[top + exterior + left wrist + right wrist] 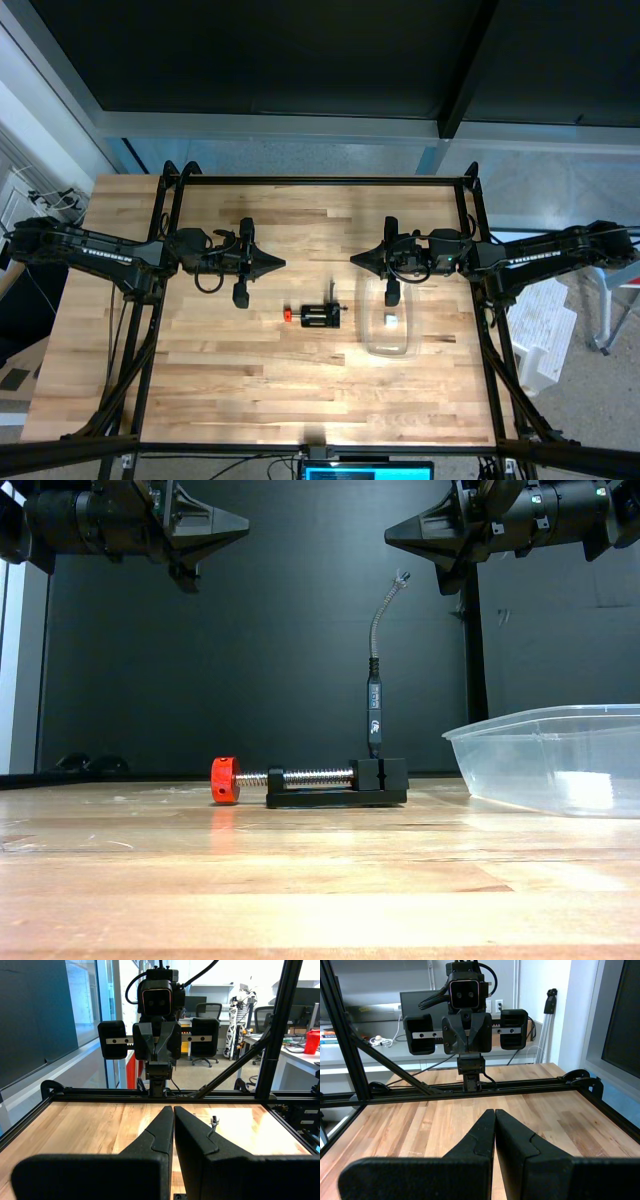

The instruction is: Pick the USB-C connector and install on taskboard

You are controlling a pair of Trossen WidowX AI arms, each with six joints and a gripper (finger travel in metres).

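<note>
USB-C connector [373, 712]: stands upright on the right end of the taskboard [335, 785], its braided cable stub [385, 610] curving up and to the right; no gripper is touching it.
Left gripper [278, 264]: high above the table, left of the board and well apart from it, pointing inward; fingers [160, 1132] pressed together with nothing between them.
Right gripper [357, 259]: at the same height on the other side, facing the left one; jaws closed and empty, above the far end of the tray.
Step in hand: judged from how the plug stands, the install looks done or nearly so, with both arms parked.
Doing it well: if the seat needs a check, come straight down over the plug. Grip the dark body and not the springy stub, then press along the plug's own axis so it does not lever sideways.
Taskboard details: small black block with a silver threaded screw [310, 777] and a red-orange knob [225, 780] at its left end; it lies flat on the wooden table [250, 390].
Around: a clear plastic tray [520, 760] sits just right of the board, holding a tiny whitish square piece [392, 320].
In the way: the stub's tip reaches up near the right gripper's height, so a low sweep from that side could snag it. The tray wall crowds any approach from the right.
</note>
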